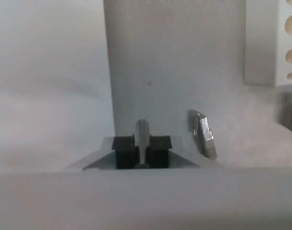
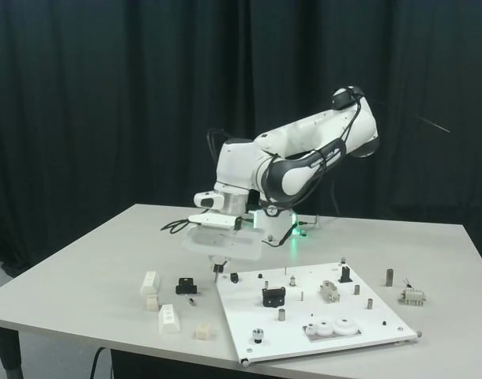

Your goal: Place round peg 2.

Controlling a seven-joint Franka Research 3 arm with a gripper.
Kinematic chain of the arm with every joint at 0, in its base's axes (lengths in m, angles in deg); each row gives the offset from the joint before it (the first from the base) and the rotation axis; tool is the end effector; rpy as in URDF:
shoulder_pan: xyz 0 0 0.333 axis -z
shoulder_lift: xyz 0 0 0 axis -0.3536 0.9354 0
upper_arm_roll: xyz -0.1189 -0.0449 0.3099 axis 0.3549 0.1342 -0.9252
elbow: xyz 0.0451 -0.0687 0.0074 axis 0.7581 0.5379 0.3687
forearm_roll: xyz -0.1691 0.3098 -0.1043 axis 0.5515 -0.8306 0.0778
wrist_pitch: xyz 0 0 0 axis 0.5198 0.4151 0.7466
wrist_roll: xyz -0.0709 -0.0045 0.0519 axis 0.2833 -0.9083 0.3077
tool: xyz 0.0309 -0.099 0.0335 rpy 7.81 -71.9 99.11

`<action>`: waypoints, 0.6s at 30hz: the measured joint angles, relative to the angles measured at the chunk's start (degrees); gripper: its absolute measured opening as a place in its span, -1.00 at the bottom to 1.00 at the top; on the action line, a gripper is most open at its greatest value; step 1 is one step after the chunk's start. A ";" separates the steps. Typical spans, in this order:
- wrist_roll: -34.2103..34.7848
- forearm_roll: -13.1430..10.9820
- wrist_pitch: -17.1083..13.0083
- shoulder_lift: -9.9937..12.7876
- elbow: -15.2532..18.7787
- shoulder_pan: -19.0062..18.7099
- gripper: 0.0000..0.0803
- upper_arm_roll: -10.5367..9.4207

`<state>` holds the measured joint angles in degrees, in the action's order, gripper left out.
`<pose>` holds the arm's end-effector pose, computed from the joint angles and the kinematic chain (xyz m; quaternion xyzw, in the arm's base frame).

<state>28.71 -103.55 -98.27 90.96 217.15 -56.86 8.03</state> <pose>0.5183 0.0098 0.2726 0.9764 -0.1889 0.0878 0.0567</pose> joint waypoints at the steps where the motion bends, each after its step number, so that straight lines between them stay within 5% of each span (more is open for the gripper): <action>1: -0.04 0.00 0.47 0.14 -0.53 0.63 -0.85 -0.10; 18: -1.18 0.00 3.84 3.50 -8.66 9.64 -0.85 -3.53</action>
<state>27.54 -103.55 -94.43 94.46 208.49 -47.22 4.50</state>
